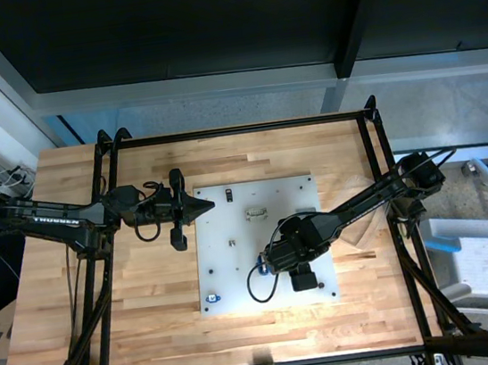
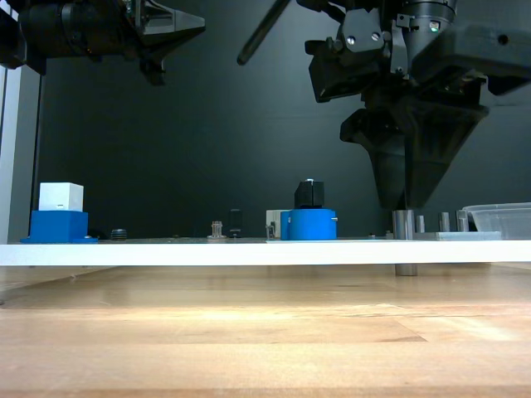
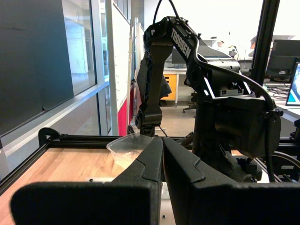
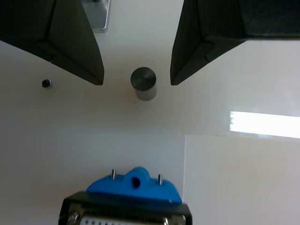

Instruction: Pick the 16mm cylinder and place it in the container

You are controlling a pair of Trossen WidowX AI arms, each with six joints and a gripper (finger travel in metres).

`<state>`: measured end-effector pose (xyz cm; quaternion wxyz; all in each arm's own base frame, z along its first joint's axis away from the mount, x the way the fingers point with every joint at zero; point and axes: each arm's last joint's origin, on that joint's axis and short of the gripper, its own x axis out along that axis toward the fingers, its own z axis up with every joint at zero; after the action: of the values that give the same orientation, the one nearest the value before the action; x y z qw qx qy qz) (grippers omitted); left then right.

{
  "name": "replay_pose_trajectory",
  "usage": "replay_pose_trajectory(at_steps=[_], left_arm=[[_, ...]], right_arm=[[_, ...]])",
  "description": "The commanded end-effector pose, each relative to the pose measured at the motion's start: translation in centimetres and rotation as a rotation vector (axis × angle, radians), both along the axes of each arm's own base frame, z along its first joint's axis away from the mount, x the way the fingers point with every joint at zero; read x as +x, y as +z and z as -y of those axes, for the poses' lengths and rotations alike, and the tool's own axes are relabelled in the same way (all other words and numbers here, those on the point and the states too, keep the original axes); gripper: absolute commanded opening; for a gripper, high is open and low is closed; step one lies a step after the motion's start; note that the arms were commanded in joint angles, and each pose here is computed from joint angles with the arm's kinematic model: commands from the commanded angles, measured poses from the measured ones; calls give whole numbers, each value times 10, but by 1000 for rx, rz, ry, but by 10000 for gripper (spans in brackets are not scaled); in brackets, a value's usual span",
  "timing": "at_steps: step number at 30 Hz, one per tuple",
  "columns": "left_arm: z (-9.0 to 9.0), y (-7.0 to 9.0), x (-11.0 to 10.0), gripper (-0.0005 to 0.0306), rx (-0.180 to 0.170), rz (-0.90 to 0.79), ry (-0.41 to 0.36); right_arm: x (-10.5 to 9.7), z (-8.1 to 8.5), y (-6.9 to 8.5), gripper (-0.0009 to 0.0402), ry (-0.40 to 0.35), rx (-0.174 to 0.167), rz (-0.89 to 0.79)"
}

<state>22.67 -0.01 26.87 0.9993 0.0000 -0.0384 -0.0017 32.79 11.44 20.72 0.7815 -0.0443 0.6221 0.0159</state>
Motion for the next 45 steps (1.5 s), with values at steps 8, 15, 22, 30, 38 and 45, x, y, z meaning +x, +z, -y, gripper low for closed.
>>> replay_pose_trajectory(at_steps=[8,15,22,30,38,45], left_arm=[[0,0,0,0,0,0,0],[0,0,0,0,0,0,0],[0,0,0,0,0,0,0],[0,0,0,0,0,0,0],[0,0,0,0,0,0,0],[0,0,0,0,0,0,0]], right_arm=[[-2,1,-10,197,-2,3,8],[-2,1,-12,197,-4,6,14],[-1,1,-12,196,-4,7,17],[-2,1,-13,196,-4,7,12],[-2,1,-14,196,-2,15,7],[-2,1,-14,187,-2,20,9]])
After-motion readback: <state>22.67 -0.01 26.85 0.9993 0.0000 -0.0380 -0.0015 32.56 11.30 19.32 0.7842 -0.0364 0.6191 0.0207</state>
